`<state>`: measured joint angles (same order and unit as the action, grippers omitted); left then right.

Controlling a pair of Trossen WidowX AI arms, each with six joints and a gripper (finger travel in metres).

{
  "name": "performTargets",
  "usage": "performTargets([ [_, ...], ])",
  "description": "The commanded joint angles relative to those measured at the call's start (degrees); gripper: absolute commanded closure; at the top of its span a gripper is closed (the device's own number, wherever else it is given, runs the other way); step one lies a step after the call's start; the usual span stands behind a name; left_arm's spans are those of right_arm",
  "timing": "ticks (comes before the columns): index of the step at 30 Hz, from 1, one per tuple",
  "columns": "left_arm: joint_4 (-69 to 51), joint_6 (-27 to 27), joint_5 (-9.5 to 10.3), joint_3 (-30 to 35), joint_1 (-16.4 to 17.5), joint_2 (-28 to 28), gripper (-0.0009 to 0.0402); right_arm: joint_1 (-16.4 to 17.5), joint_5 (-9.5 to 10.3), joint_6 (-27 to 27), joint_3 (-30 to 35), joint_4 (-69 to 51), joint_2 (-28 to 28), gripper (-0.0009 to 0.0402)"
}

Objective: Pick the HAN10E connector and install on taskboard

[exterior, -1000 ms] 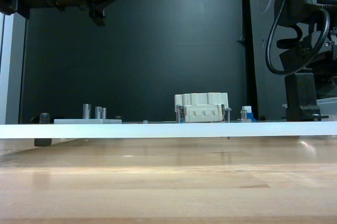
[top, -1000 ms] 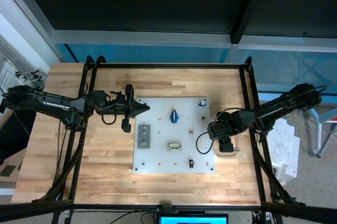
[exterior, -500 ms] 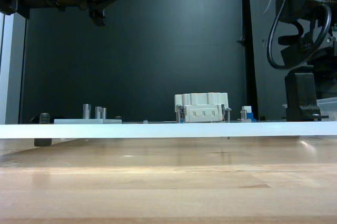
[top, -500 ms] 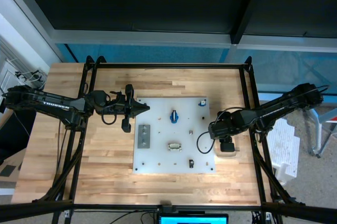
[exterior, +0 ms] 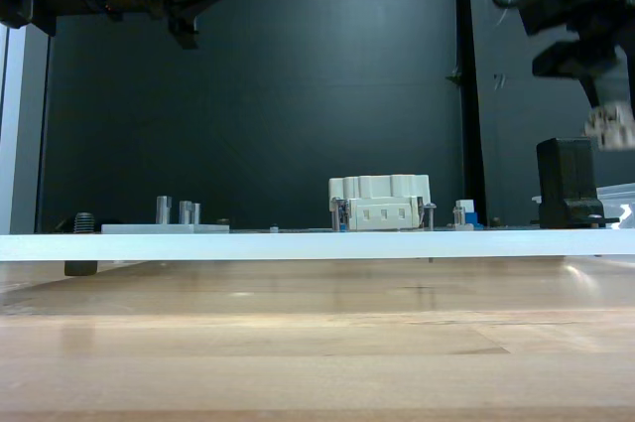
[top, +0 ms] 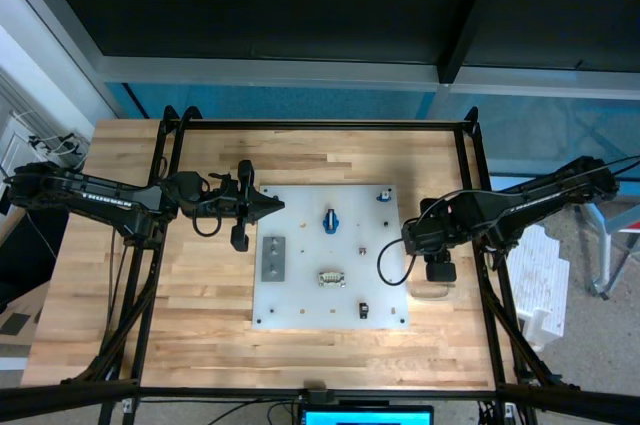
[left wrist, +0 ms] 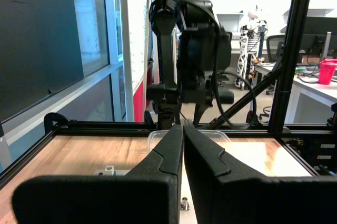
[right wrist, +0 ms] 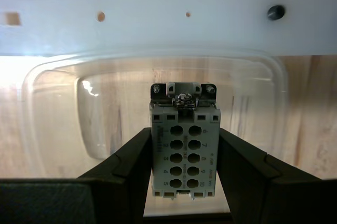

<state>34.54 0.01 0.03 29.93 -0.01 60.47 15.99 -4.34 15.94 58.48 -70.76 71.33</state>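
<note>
Wooden table point(top: 200, 345) fills the middle of the high view, with the white taskboard point(top: 300, 305) flat at its centre. Left claw point(top: 272, 205) sits left of centre at the board's upper-left corner, high above it. It's clenched on nothing, fingers point(left wrist: 168, 153) pressed together. Right claw point(top: 440, 270) sits right of centre, just off the board's right edge, above the clear plastic tray point(top: 432, 293). It's grasping the HAN10E connector point(right wrist: 185, 145), one finger on each long side, contact face toward the wrist camera. In the low view the connector point(exterior: 610, 126) hangs at the right edge, in the air above board level. On the board: grey metal block point(top: 272, 260) at left, beige socket point(top: 331, 277) at centre, blue knob point(top: 331, 219) above it.
</note>
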Motion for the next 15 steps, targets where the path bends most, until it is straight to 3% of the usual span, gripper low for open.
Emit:
performTargets([
  [1, 0.0, 0.0, -0.02, 0.02, 0.0, 0.0, 0.0392, 0.02, -0.11, 0.09, 2.12, -1.7, 0.02, 0.0354],
  [10, 0.0, 0.0, -0.02, 0.02, 0.0, 0.0, 0.0392, 0.02, 0.02, 0.61, 2.6, -1.77, 0.5, 0.0355],
  [15, 0.0, 0.0, -0.02, 0.02, 0.0, 0.0, 0.0392, 0.04, -0.07, 0.83, 6.08, -1.31, 4.79, 0.0354],
])
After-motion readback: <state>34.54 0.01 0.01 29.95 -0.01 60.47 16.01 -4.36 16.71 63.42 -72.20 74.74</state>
